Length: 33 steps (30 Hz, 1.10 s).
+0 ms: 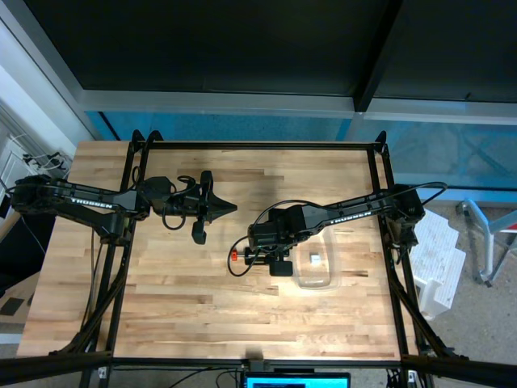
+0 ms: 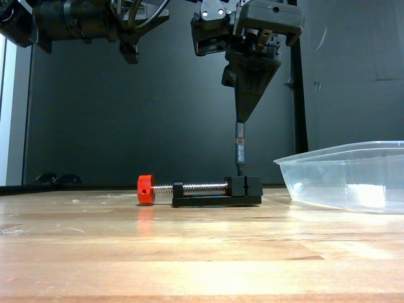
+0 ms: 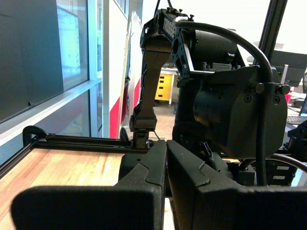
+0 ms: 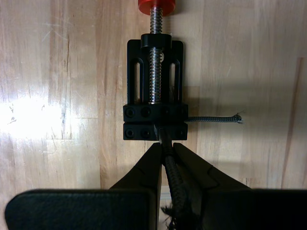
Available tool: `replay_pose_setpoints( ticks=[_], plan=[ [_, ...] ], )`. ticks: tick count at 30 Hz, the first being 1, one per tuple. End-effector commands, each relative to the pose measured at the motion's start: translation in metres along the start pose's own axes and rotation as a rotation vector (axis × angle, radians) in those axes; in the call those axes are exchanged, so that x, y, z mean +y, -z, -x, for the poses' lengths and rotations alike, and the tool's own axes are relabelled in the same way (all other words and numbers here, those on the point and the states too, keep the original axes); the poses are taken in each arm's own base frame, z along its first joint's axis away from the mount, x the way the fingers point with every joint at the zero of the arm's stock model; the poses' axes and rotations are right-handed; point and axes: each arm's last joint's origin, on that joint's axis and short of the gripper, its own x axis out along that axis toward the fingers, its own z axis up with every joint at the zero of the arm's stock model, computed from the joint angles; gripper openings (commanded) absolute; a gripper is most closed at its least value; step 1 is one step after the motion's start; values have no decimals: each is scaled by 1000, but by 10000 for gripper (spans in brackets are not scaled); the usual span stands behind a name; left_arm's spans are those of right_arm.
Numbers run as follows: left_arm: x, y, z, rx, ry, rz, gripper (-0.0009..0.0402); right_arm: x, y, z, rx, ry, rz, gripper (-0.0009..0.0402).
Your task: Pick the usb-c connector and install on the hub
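Note:
My right gripper (image 2: 240,117) points straight down, shut on the usb-c connector (image 2: 240,148), which hangs upright. The connector's thin lower tip meets the top slot of a black clamp block (image 2: 245,187) on a small vise with a red knob (image 2: 146,189); I cannot tell how deep it sits. In the right wrist view the fingers (image 4: 152,160) pinch the braided connector (image 4: 169,163) right at the clamp block (image 4: 154,125). From above, the right gripper (image 1: 277,252) covers the vise (image 1: 280,267). My left gripper (image 1: 230,208) hovers high over the table's left-centre, shut and empty (image 3: 166,148).
A clear plastic tray (image 1: 323,279) lies just right of the vise, holding a small white piece (image 1: 315,258); its wall (image 2: 347,180) stands near the clamp. A short braided cable stub (image 4: 213,119) sticks out of the clamp's side. A black frame rims the table.

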Motion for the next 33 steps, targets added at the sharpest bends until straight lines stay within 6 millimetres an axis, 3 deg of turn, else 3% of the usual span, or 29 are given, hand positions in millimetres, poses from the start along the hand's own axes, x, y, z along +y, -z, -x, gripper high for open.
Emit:
replay_pose_setpoints(
  ticks=[1, 33],
  plan=[
    [0, 0, 0, 0, 0, 0, 0, 1, 0, 1, -6, 0, 5, 0],
    [0, 0, 0, 0, 0, 0, 0, 1, 7, -17, -3, 0, 10, 0]
  ],
)
